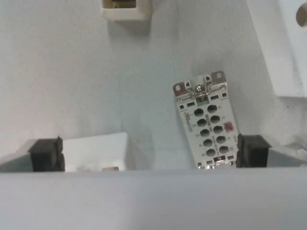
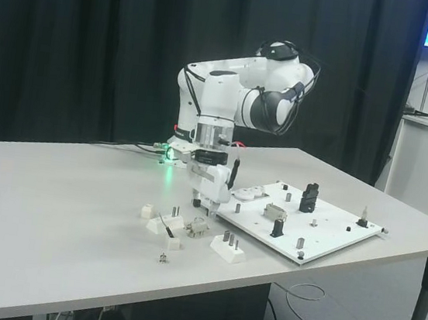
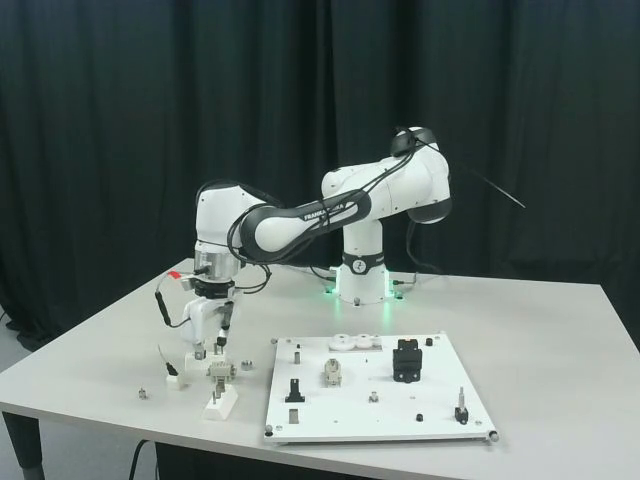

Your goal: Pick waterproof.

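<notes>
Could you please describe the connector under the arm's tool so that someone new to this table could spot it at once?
Find the white board at one end of the grey table; a few small white blocks lie just off its edge. Among them, right below the tool, sits the connector. Unlike the plain blocks, it is a long white insert with two rows of round holes and metal tabs at its ends.

Two distant room views share arm [image 2: 237, 100] and table [image 3: 540, 320]; wrist view looks down close.

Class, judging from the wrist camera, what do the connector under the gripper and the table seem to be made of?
Connector: likely moulded white plastic, matte body with round sockets; its end brackets glint, probably metal. Table: smooth matte grey top, material unclear.
</notes>
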Controlling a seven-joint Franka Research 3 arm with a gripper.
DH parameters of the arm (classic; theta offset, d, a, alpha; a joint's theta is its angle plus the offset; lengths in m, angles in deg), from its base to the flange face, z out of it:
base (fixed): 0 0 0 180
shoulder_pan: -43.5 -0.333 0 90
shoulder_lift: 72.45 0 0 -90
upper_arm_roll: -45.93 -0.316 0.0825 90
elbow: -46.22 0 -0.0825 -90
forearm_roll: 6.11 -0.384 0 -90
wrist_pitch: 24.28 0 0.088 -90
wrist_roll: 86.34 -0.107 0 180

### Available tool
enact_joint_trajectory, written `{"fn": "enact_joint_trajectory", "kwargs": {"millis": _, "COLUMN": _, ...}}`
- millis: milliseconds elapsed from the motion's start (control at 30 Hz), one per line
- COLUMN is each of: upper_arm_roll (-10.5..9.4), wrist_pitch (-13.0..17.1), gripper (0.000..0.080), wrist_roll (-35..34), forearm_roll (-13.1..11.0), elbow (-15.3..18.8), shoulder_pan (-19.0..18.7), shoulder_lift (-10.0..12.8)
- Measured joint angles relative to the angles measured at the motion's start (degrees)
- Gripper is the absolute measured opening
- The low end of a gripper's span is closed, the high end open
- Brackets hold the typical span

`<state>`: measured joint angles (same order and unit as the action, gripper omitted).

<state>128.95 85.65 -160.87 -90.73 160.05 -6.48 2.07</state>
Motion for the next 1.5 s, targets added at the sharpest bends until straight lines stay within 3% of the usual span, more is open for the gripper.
{"fn": "enact_joint_trajectory", "kwargs": {"millis": 900, "upper_arm_roll": 0.61, "wrist_pitch": -0.2, "gripper": 0.0800, "wrist_roll": 3.3, "forearm_roll": 2.3, "elbow": -0.8, "shoulder_pan": 0.0, "shoulder_lift": 0.0}}
{"fn": "enact_joint_trajectory", "kwargs": {"millis": 1200, "upper_arm_roll": 1.67, "wrist_pitch": -2.9, "gripper": 0.0800, "wrist_roll": 13.3, "forearm_roll": 3.2, "elbow": -0.2, "shoulder_pan": 0.0, "shoulder_lift": 0.0}}
{"fn": "enact_joint_trajectory", "kwargs": {"millis": 1500, "upper_arm_roll": 3.33, "wrist_pitch": -6.7, "gripper": 0.0800, "wrist_roll": 28.7, "forearm_roll": 4.0, "elbow": 1.5, "shoulder_pan": -0.4, "shoulder_lift": 0.0}}
